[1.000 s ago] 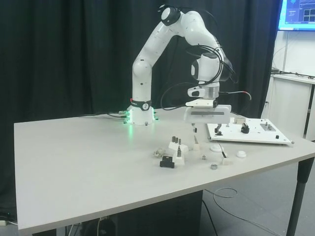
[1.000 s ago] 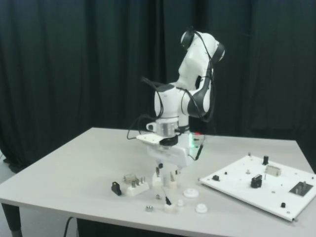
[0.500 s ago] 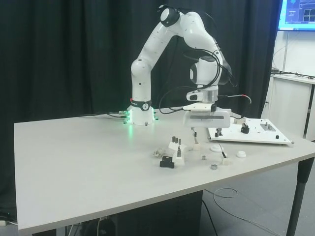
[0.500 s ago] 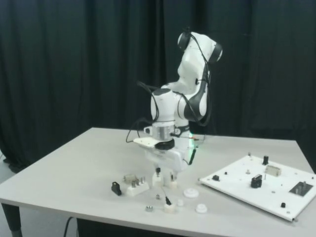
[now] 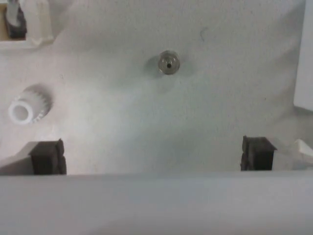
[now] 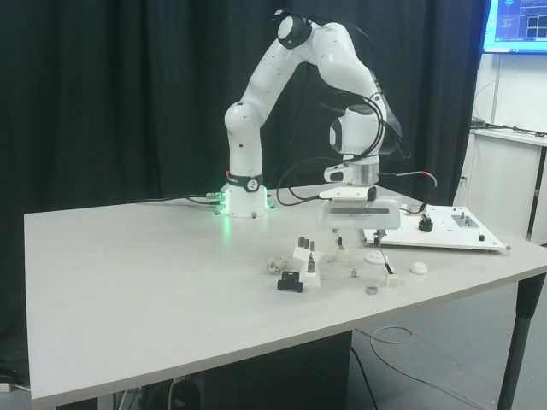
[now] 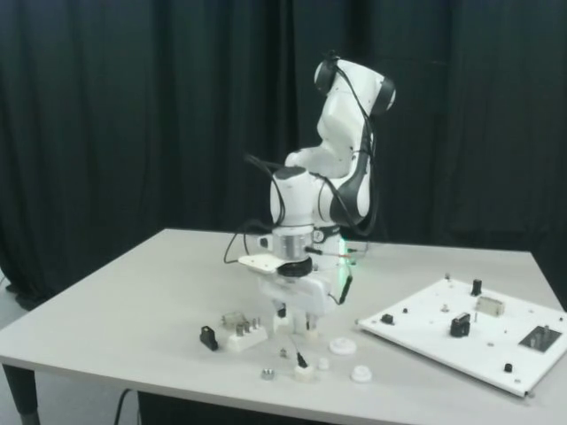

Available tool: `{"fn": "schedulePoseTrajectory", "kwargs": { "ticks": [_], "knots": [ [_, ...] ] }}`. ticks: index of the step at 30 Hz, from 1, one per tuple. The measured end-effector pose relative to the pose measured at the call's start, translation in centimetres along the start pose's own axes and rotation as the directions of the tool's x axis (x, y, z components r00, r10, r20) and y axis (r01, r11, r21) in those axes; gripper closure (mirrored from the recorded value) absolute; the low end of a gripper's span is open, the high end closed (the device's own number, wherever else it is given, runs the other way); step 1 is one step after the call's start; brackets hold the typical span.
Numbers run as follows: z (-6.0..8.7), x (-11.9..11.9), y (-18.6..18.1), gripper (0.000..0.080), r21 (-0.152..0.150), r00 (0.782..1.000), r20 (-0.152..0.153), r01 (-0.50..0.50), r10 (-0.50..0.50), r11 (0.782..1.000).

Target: Pick BNC.

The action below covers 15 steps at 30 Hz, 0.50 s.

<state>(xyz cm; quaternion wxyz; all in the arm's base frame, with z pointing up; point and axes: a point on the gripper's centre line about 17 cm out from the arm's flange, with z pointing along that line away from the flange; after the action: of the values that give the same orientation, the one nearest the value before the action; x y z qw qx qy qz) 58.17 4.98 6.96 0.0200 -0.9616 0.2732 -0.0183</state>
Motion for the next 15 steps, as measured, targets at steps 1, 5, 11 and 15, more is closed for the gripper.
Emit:
{"fn": "schedulePoseTrajectory", "kwargs": {
  "ticks": [1, 5, 11, 15],
  "knots": [
    [0.1, 0.0, 0.0, 0.0003, -0.002, 1.0, 0.0, 0.004, -0.004, 1.0],
    [0.3, 0.1, 0.2, 0.0003, -0.013, 1.0, -0.001, 0.026, -0.026, 1.0],
    [0.8, 0.5, 0.4, 0.0003, -0.02, 0.999, -0.009, 0.041, -0.041, 0.999],
    [1.1, 0.8, 0.5, 0.0003, -0.017, 0.999, -0.015, 0.04, -0.04, 0.999]
  ]
}}
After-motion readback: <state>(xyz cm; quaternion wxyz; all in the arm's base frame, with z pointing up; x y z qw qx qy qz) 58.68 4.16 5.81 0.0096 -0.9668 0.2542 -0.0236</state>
